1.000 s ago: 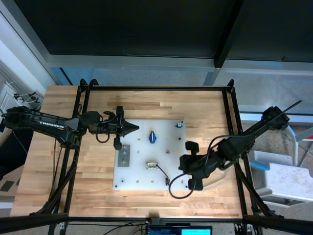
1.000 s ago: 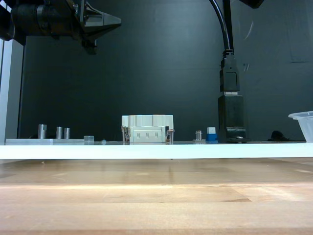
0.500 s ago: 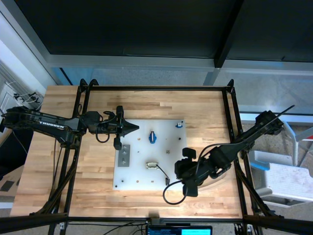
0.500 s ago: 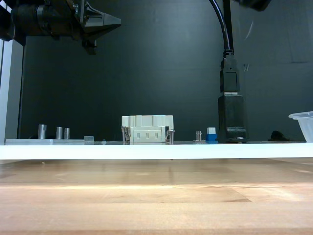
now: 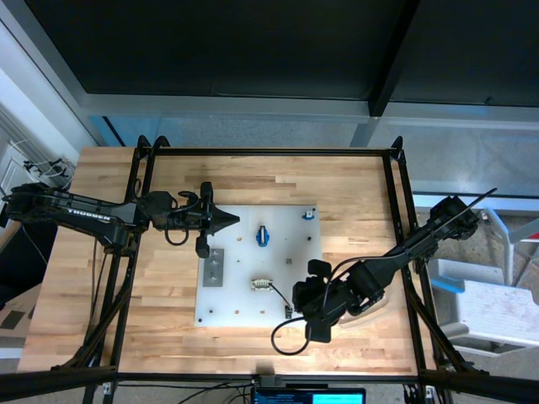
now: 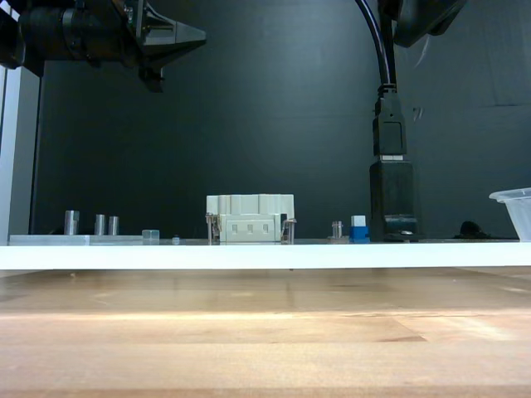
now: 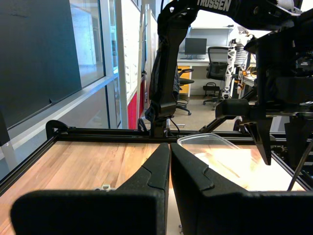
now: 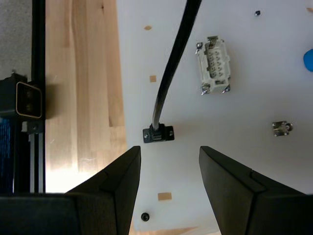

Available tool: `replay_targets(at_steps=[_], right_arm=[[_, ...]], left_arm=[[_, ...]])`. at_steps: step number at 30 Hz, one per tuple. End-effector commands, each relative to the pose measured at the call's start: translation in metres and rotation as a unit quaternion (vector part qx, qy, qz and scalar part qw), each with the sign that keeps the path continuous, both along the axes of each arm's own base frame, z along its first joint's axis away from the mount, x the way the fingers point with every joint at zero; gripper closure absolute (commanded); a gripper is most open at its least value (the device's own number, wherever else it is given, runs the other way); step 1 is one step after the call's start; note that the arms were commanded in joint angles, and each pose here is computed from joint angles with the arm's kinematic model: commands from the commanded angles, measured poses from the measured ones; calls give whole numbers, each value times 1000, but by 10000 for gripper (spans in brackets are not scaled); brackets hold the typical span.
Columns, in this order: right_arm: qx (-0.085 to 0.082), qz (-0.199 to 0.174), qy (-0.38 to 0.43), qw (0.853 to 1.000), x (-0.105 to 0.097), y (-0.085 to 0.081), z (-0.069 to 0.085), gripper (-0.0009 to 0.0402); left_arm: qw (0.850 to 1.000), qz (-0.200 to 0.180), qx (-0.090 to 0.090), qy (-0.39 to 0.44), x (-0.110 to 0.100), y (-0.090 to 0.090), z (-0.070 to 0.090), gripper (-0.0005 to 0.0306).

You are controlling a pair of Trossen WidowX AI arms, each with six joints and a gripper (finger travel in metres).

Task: Remove the USB connector from the USB hub and place in the container

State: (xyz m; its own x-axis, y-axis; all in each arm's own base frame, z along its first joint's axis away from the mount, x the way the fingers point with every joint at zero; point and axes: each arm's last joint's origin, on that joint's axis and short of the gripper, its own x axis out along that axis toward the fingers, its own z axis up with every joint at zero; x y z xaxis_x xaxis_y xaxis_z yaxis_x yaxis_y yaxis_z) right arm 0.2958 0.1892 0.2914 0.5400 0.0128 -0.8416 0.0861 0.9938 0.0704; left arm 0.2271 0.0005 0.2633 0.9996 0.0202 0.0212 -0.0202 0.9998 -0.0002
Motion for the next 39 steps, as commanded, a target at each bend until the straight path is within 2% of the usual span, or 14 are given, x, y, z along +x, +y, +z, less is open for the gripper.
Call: replay_targets(at_steps=[1, 14, 23, 35, 39], right_arm=[[-4, -1, 3, 1000, 4, 1, -6, 228], [-14, 0, 14, 1000, 20, 8, -30, 228], [-12, -1, 11, 1000, 21, 5, -43, 228], [-12, 1, 7, 1000, 22, 4, -46, 229], [-11, 4, 10, 1000, 25, 6, -52, 229]], left_arm=[[1000, 0, 0, 0, 0, 0, 0, 300], [1000, 0, 0, 0, 0, 0, 0, 300], [1000, 0, 0, 0, 0, 0, 0, 300], [1000, 0, 0, 0, 0, 0, 0, 300], [1000, 0, 0, 0, 0, 0, 0, 300]])
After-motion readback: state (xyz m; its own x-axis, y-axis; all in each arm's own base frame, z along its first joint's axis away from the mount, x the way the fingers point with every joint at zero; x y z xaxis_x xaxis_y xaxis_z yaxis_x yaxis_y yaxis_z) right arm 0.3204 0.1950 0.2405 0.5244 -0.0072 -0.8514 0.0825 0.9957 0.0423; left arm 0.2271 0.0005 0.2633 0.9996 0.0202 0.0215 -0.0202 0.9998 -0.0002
